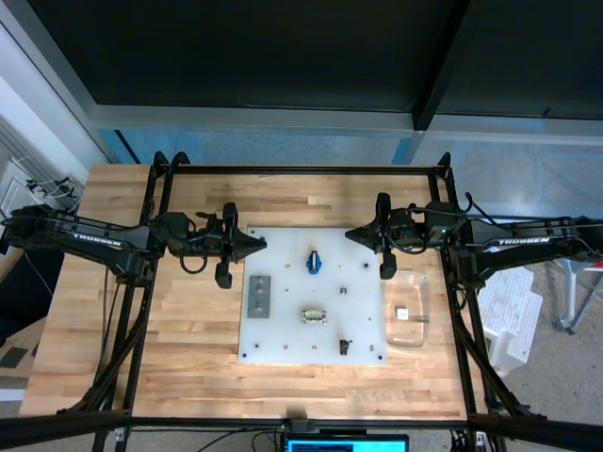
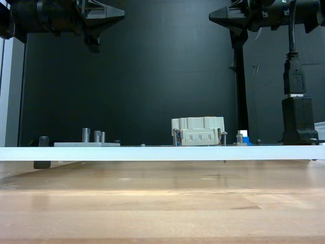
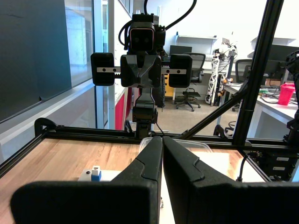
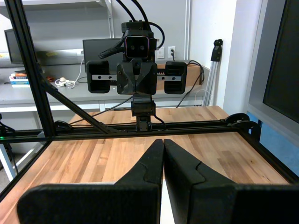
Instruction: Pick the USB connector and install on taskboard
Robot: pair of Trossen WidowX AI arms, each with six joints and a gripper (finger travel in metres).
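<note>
Black USB connector (image 2: 299,121) upright on taskboard (image 1: 283,341), long axis vertical, well below both jaws. Left gripper (image 1: 260,243) and right gripper (image 1: 350,235) face each other, closed, empty.

White "TROSSEN" on the black left robot arm (image 1: 94,240), just outboard of the left gripper (image 1: 256,243). Same word on the black right robot arm (image 1: 516,242), outboard of the right gripper (image 1: 354,234). Nothing else legible.

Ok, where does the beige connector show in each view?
High: beige connector on taskboard's near half, beside grey block.
Low: near centre, on the board.
Left wrist: absent; left pincer shut above board's far-left corner.
Right wrist: absent; right pincer shut above far-right corner.
Shared: wooden table.
</note>
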